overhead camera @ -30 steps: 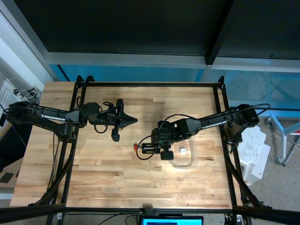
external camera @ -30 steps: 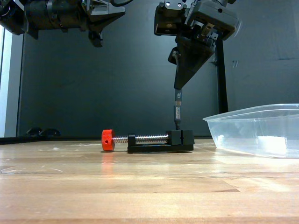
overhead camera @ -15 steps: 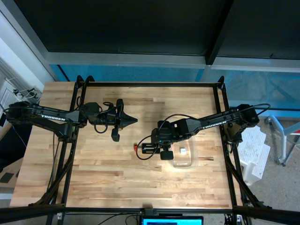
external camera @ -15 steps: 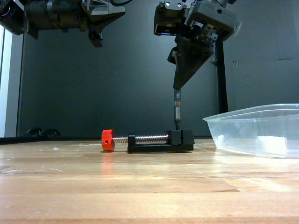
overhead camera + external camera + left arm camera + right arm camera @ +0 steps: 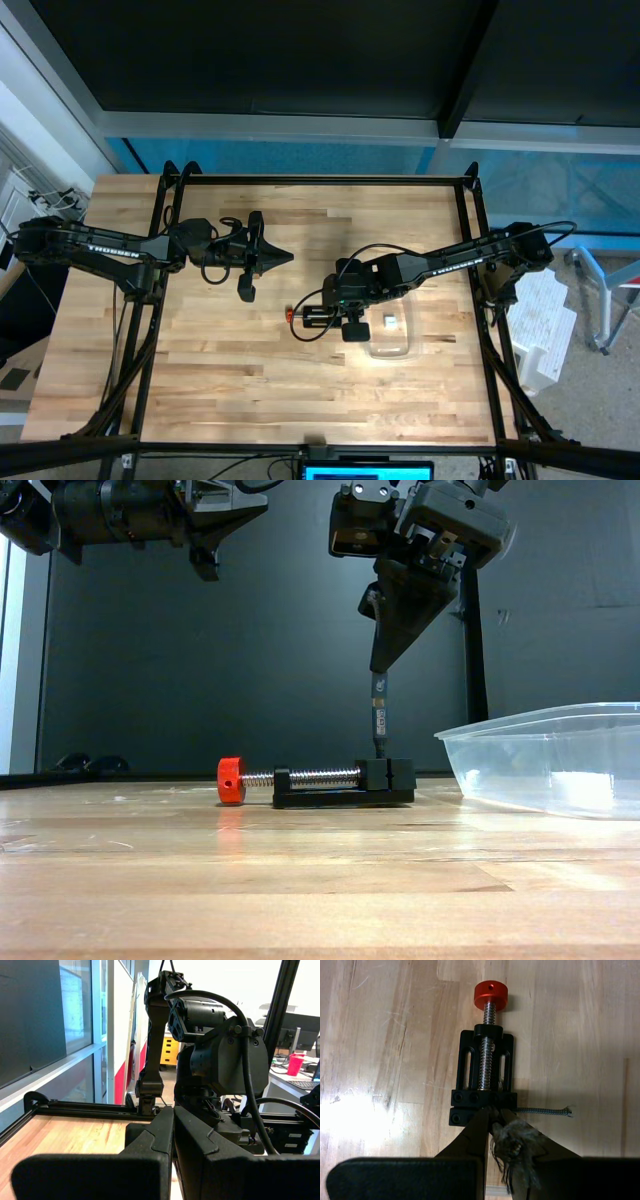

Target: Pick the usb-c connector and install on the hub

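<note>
Scarcely anything moved: right claw (image 5: pixel 378 670) stays clamped on the upright usb-c connector (image 5: pixel 380 715), tip at the vise (image 5: pixel 340 780) mid-frame, seating apparently unfinished; left claw (image 5: pixel 255 508), fingers together, hovers upper left.

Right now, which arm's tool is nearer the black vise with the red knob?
Right. The right tool hangs directly above the vise, holding the usb-c connector upright; the left tool hangs high, far left.

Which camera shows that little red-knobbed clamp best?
Right wrist view: the clamp whole, from above, below the right pincer gripping the upright usb-c connector. Low view shows its side, high view a speck, left wrist view none; the shut left pincer hangs high, leftward.
</note>
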Robot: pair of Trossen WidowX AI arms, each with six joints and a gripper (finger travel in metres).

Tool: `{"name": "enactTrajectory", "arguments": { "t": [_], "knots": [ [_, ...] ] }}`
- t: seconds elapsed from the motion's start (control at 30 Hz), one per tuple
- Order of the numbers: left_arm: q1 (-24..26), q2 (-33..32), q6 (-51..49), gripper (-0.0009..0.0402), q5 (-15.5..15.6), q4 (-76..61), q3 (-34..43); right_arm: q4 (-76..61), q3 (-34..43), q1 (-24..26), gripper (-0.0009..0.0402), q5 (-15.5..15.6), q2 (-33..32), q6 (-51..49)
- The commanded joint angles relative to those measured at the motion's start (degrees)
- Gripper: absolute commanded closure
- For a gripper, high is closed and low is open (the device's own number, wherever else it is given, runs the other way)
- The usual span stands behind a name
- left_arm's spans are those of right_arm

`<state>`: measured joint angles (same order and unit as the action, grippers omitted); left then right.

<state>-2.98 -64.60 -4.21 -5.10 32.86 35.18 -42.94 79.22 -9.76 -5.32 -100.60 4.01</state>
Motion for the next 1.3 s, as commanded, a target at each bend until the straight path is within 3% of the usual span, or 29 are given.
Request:
{"name": "enactTrajectory", "arguments": {
  "t": [0.03,1.3],
  "knots": [
    [0.0,0.0,0.0,0.0393,0.0,0.0,0.0,-0.1,0.0,0.0,0.0393,0.0,0.0,-0.1],
    [0.0,0.0,0.0,0.0393,0.0,0.0,0.0,4.1,-3.3,0.0,0.0393,1.0,-1.2,-0.4]
  ]
}}
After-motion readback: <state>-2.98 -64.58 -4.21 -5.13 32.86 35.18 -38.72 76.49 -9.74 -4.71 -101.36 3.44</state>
